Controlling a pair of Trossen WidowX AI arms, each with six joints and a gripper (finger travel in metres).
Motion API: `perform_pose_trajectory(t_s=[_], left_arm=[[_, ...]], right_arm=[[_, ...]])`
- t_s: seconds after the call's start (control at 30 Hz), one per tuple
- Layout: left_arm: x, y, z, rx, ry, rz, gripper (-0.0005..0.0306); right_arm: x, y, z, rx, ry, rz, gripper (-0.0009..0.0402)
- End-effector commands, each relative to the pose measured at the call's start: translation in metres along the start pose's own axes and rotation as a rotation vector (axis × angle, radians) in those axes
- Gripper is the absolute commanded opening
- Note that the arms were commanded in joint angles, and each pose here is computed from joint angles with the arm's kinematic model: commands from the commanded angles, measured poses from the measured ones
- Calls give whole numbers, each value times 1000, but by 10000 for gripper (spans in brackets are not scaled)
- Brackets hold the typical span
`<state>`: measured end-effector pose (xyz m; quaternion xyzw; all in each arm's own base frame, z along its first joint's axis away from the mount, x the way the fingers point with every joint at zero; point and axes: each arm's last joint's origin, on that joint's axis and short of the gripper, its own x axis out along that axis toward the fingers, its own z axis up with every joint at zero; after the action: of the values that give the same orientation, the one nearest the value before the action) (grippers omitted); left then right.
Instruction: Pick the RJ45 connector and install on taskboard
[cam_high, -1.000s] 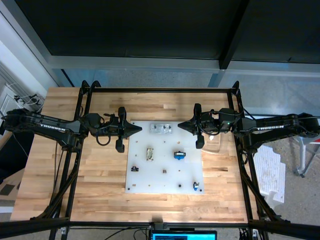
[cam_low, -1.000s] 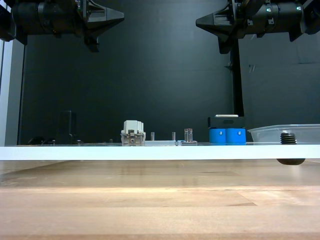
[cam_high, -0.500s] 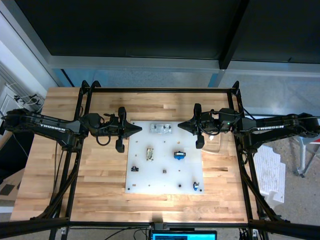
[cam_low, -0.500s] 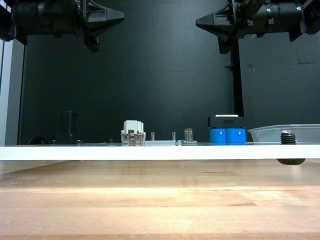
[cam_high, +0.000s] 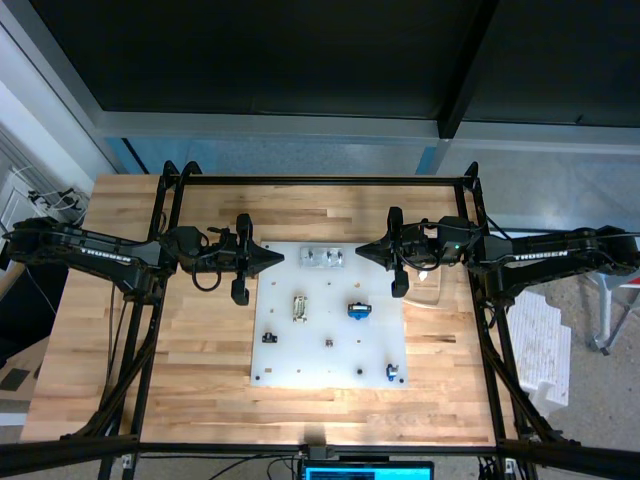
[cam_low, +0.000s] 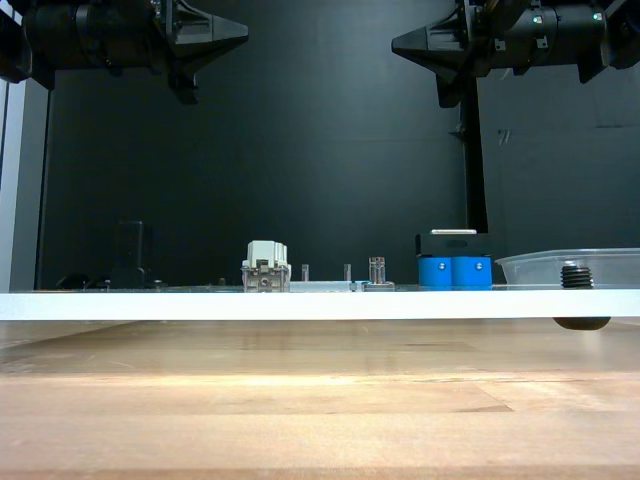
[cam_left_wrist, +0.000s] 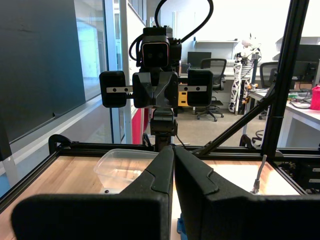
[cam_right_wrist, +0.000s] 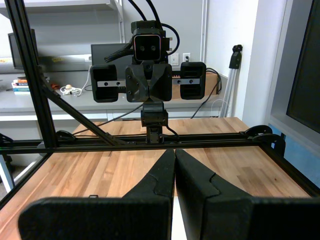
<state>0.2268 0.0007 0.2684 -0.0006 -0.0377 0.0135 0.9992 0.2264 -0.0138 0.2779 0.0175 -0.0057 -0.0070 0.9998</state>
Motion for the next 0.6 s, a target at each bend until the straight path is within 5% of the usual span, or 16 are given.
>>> perform_pose_trajectory(t_s=[0.03,0.6], left_arm=[[0,0,0,0,-1,0,0],[0,0,0,0,0,0,0]], right_arm=[[0,0,0,0,0,0,0],[0,0,0,0,0,0,0]])
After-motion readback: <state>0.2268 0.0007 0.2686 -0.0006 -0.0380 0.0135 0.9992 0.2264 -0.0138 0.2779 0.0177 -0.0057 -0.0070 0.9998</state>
